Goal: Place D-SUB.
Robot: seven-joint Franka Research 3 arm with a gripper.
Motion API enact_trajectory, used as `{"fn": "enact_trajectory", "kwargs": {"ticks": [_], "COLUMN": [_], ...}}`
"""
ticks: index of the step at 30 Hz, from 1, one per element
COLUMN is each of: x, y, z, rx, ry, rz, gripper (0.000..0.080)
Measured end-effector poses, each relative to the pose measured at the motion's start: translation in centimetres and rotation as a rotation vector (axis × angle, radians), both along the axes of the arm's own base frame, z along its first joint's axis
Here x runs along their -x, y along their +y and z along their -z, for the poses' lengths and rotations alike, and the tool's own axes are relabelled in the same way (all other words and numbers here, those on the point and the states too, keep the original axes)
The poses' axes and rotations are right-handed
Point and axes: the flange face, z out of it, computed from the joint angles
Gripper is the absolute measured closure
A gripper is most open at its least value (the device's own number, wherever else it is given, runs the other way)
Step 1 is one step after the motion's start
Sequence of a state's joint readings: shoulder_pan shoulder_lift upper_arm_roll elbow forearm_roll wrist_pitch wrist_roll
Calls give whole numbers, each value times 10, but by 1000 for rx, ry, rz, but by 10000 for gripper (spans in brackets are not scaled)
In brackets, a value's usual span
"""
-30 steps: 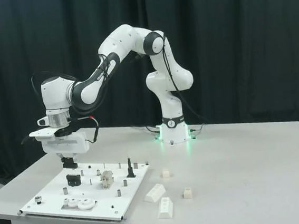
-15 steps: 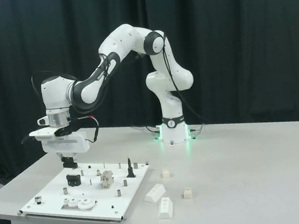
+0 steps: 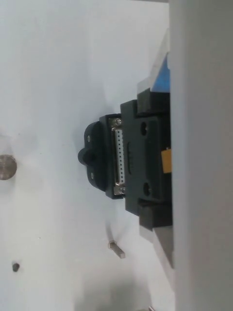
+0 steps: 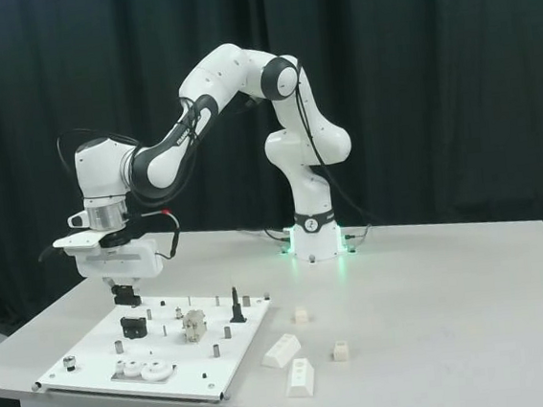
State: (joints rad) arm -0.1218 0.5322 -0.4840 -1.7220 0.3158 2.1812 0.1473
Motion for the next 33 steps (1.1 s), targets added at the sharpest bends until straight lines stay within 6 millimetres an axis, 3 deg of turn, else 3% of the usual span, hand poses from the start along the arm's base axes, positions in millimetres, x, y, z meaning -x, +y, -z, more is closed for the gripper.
{"fn": "enact_trajectory", "kwargs": {"ticks": [25, 33], "x": [-3, -9], "y": [0, 9], "z": [-5, -10], "rx": [6, -5], "ry": [-9, -10], "rz": [0, -2], "gripper": [417, 417]}}
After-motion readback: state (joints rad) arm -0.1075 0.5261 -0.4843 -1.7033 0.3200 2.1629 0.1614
